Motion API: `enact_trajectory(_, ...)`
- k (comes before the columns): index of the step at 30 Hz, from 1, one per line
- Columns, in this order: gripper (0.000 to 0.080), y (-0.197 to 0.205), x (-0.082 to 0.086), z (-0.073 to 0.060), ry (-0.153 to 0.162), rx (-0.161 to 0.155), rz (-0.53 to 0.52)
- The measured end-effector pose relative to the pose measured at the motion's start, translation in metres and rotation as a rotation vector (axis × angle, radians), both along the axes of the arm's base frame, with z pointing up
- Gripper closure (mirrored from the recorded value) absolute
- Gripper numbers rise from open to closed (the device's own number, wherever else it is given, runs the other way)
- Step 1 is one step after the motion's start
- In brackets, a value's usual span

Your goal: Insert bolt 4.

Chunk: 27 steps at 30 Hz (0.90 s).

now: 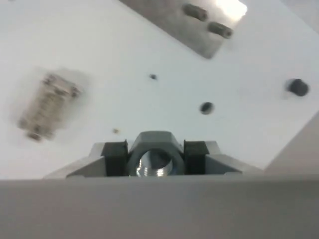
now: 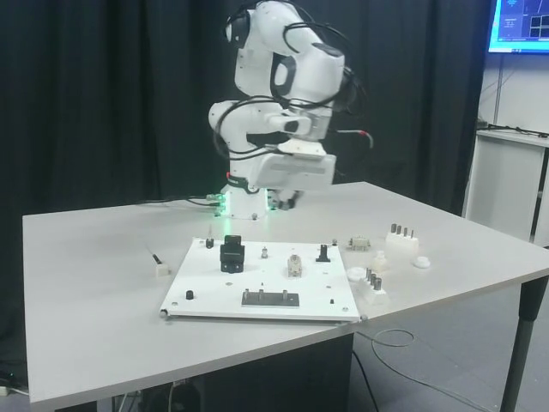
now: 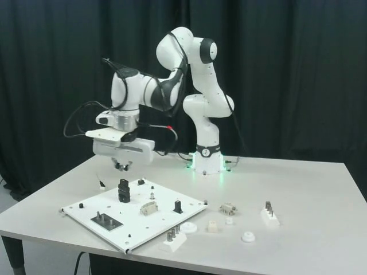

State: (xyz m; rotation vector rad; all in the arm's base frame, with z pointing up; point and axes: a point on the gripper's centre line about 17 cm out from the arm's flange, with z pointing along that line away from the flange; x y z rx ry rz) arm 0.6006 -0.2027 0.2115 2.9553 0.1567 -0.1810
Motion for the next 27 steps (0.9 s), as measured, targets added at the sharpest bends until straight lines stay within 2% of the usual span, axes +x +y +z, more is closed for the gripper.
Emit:
enact_trajectory(4,0.0566,-0.022,-0.008,0.001,0.011,0.020,0.037)
enact_trajectory(8,0.0566,-0.043,-0.015,0.002,0.008,0.036,0.054)
enact_trajectory(18,0.0566,-0.095,-0.024,0.004,-0.039,0.060,0.071)
enact_trajectory(27,0.0566,-0.126,-0.027,-0.007,-0.077,0.088,0.134)
